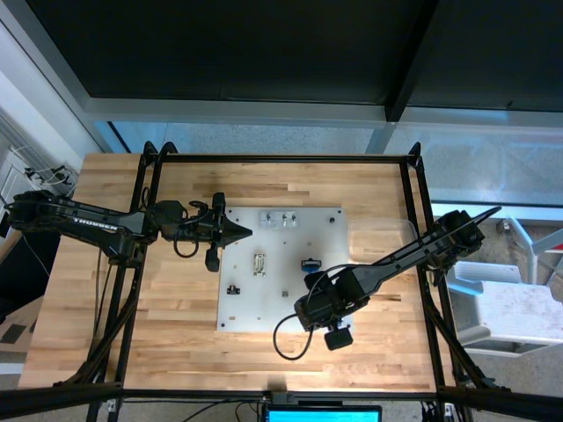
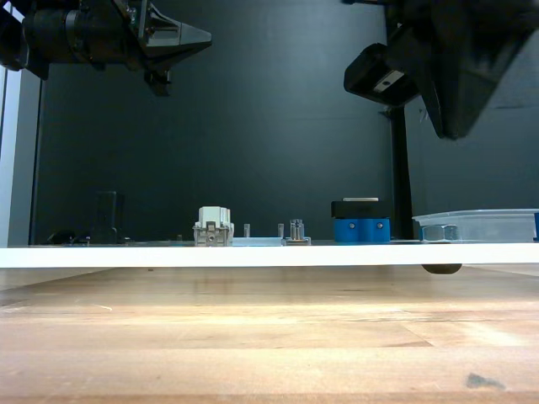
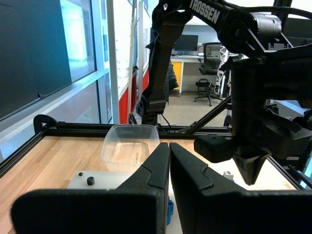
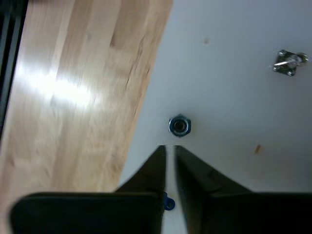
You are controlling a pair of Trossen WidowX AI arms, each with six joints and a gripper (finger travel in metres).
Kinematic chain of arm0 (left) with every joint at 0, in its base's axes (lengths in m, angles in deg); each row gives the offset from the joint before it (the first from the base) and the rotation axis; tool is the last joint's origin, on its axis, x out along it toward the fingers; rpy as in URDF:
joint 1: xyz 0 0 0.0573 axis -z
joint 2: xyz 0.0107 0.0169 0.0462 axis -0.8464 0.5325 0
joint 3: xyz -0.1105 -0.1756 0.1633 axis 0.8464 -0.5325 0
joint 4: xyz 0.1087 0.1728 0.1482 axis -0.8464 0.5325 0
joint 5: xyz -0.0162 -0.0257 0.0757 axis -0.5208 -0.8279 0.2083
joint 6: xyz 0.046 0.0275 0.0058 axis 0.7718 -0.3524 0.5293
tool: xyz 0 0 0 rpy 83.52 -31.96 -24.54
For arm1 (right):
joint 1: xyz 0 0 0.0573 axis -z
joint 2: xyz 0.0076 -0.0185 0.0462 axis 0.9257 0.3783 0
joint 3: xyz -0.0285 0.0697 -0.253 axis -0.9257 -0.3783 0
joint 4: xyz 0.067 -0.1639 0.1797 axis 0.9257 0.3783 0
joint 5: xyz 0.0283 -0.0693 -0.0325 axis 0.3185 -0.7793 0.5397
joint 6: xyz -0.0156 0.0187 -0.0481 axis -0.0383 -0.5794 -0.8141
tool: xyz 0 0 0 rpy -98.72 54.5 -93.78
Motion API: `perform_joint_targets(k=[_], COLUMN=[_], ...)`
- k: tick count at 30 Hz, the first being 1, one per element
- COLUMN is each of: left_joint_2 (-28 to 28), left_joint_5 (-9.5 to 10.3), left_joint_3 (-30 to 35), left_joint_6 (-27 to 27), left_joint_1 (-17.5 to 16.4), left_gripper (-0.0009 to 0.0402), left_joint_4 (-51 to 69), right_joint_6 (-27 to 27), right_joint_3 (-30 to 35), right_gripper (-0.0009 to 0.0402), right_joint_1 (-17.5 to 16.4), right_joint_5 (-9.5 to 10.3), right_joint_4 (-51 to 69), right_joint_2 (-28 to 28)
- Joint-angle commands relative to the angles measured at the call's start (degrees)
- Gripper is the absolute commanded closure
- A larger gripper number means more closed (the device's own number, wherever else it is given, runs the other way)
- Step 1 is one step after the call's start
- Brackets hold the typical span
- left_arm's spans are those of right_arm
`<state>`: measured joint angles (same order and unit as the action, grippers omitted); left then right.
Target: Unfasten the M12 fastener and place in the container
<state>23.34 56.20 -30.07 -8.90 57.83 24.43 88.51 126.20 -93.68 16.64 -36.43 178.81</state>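
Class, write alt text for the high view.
Seen from above, the right gripper hangs over the near right edge of the white board; the left gripper hovers at its far left edge. A clear container sits right of the board.

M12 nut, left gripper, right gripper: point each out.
M12 nut (image 4: 179, 125): right wrist view, top face of the silver hex, on the white board (image 4: 234, 87).
Right gripper (image 4: 170, 147): right wrist view, midway between shut fingertips, short of the nut.
Left gripper (image 3: 169, 145): left wrist view, midway between shut fingertips, above the board's left edge.
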Motion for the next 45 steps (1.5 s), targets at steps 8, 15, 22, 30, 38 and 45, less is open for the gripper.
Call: perform_joint_targets(k=[8,15,22,30,38,45], left_joint_2=[0.02,0.02,0.02,0.02,0.02,0.02], left_joint_5=[0.00,0.00,0.00,0.00,0.00,-0.02], left_joint_3=[0.00,0.00,0.00,0.00,0.00,0.00], left_joint_6=[0.00,0.00,0.00,0.00,0.00,0.00], left_joint_1=[0.00,-0.02,-0.02,0.00,0.00,0.00], left_gripper=[0.0393,0.0393,0.0393,0.0393,0.0393,0.0393], left_joint_4=[-0.02,-0.02,0.02,0.00,0.00,0.00], right_joint_6=[5.99,10.27,11.82,11.91,12.39,12.33], right_joint_3=[-5.66,-7.17,-7.17,-7.17,-7.17,-7.17], right_gripper=[0.0393,0.0393,0.0393,0.0393,0.0393,0.0393], right_joint_1=[0.04,0.02,0.07,0.22,0.33,0.33], right_joint_5=[4.13,4.11,3.93,3.58,1.22,1.20], right_joint_4=[-6.29,-9.01,-10.51,-10.86,-9.57,-9.55], right_joint_2=[0.13,1.22,3.69,4.00,4.00,4.00])
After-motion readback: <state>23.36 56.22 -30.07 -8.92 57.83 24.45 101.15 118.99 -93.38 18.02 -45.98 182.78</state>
